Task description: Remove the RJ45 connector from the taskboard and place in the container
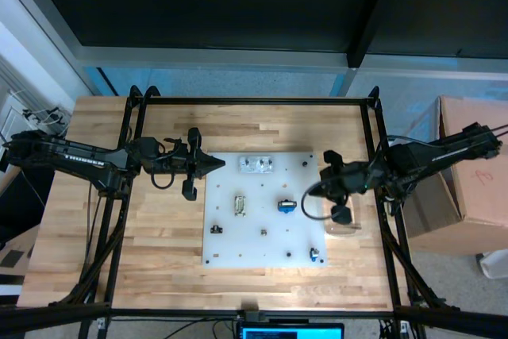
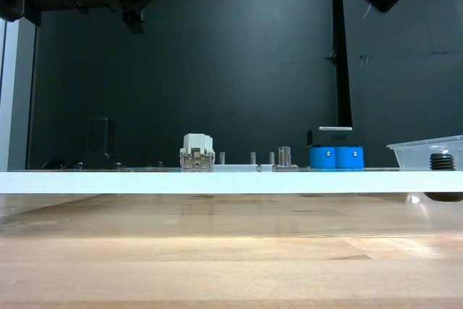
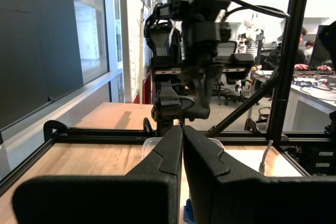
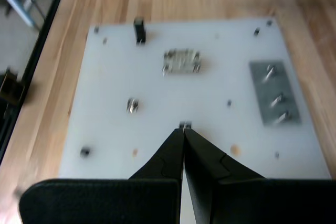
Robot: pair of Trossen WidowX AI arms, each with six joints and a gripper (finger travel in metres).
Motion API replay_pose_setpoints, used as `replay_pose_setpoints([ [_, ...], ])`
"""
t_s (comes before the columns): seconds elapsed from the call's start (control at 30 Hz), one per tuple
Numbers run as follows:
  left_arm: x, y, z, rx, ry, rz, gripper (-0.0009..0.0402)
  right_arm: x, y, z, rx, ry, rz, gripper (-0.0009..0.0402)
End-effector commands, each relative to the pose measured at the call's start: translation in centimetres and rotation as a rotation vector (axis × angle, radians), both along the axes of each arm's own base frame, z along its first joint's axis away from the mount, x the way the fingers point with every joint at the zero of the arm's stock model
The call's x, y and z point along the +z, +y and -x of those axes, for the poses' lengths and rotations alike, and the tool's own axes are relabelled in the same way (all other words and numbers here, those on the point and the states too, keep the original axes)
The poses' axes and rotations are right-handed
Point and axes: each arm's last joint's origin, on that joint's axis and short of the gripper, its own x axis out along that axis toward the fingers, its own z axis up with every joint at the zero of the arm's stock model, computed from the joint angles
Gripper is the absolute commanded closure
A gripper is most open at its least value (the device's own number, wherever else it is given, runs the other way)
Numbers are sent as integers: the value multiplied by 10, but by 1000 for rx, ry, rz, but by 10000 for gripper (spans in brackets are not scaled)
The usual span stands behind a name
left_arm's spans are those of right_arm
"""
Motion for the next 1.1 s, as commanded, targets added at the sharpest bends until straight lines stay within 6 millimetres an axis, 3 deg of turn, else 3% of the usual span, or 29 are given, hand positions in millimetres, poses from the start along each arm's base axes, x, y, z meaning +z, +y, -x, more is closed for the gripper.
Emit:
replay_pose_setpoints([
  [0.03, 0, 0, 0, 0, -1, 0, 393, 3, 12, 2, 25, 84, 2, 393],
  [0.37, 0, 0, 0, 0, 0, 0, 393, 6, 46, 3, 57, 256, -16, 393],
  [0.77, 0, 0, 0, 0, -1, 0, 393, -9, 84, -3, 25, 459, 28, 390],
  [0.93, 0, 0, 0, 0, -1, 0, 393, -17, 93, -7, -19, 510, 34, 356],
  [1.1, 0, 0, 0, 0, -1, 0, 393, -27, 101, -12, -53, 542, 44, 292],
])
